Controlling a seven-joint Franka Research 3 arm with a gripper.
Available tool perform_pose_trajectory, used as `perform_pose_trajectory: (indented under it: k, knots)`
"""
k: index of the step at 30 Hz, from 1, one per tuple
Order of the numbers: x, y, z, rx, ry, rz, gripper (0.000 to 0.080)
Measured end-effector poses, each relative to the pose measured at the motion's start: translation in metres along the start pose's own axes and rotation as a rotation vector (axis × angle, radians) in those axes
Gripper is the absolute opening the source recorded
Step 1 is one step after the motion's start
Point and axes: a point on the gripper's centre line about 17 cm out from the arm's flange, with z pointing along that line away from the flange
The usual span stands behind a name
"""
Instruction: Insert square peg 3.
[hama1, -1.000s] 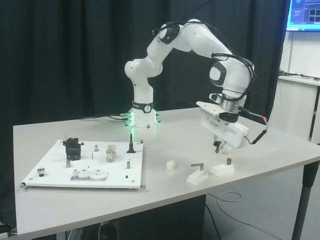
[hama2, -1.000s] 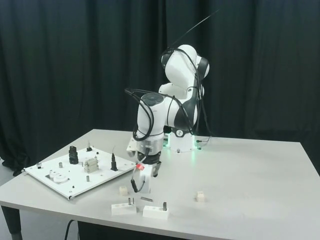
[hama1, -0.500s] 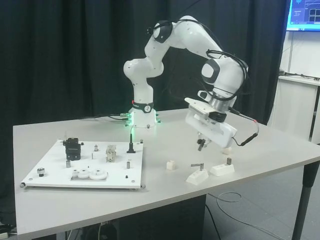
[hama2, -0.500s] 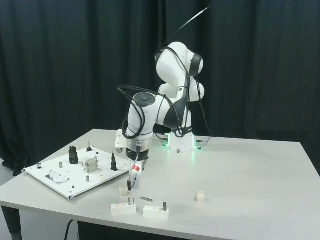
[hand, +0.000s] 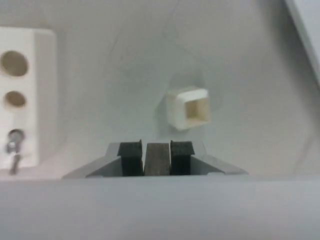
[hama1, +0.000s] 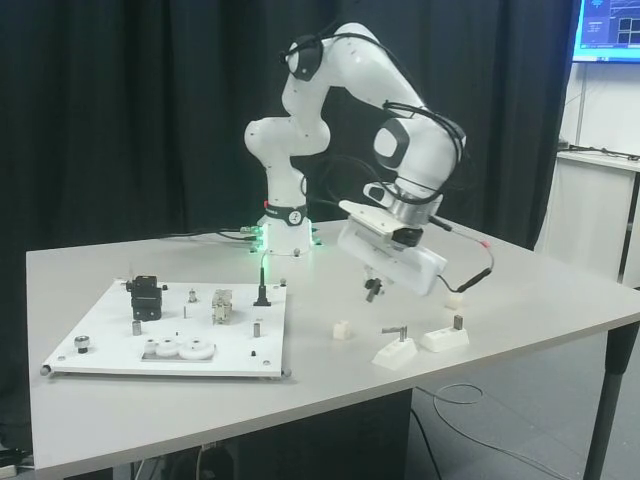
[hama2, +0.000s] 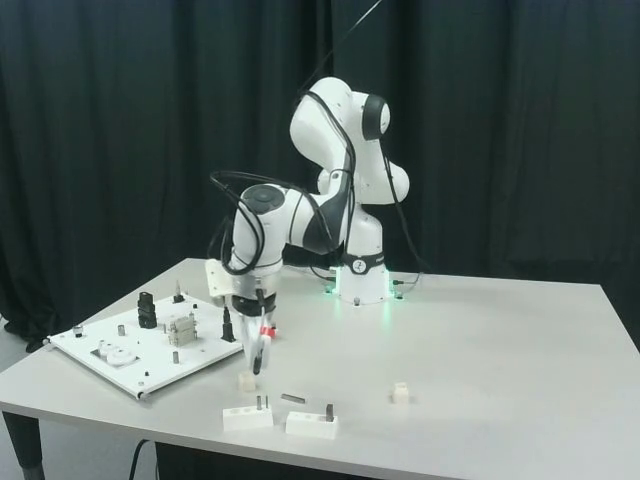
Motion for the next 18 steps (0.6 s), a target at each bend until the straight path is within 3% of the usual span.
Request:
perform_pose_trajectory:
  k: [9, 18]
  knots:
    - [0.017, 0.030, 0.011, -0.008, 0.006, -0.086, 0.0116]
    - [0.043, 0.058, 0.020, 0.033, 0.026, -0.218, 0.0116]
